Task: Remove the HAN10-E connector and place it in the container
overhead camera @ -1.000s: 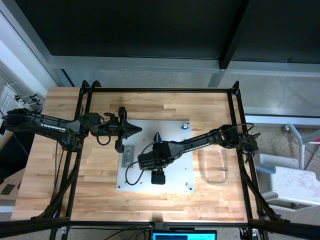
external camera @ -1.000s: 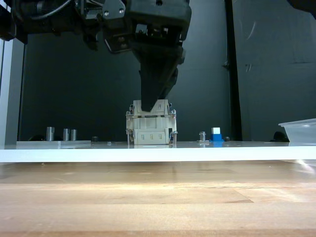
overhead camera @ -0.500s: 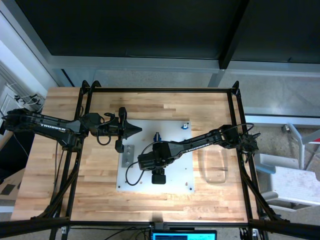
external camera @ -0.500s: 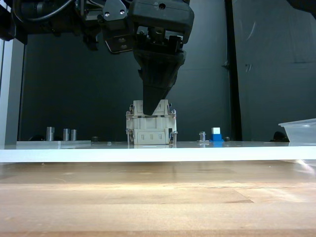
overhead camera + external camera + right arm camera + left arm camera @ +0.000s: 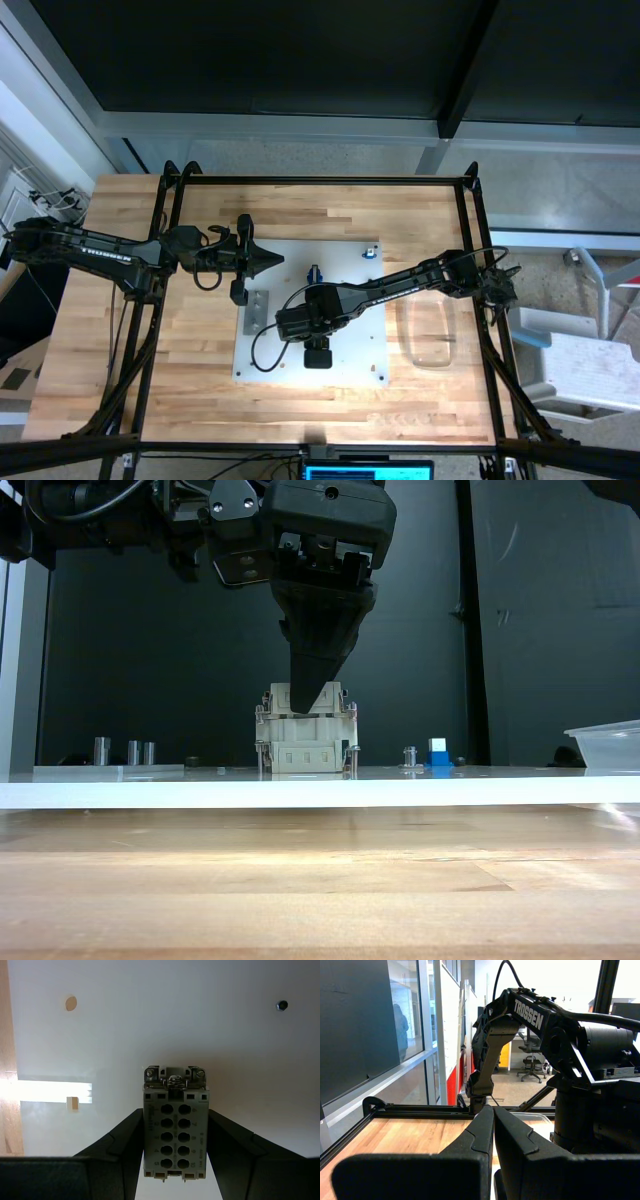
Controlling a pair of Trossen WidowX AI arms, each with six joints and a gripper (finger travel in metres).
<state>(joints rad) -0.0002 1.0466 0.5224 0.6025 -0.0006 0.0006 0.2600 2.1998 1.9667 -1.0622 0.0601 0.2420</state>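
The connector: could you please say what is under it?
Beige base on the board; joint hidden. Right end effector grips the connector; left end effector, shut, hovers at board's far-left corner.

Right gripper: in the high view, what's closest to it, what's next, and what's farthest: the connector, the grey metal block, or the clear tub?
1. HAN10-E connector: clamped in the right gripper.
2. Grey metal block: just left, on the board.
3. Container: farthest, right of the board.
Left gripper: shut, above the board's far-left part.
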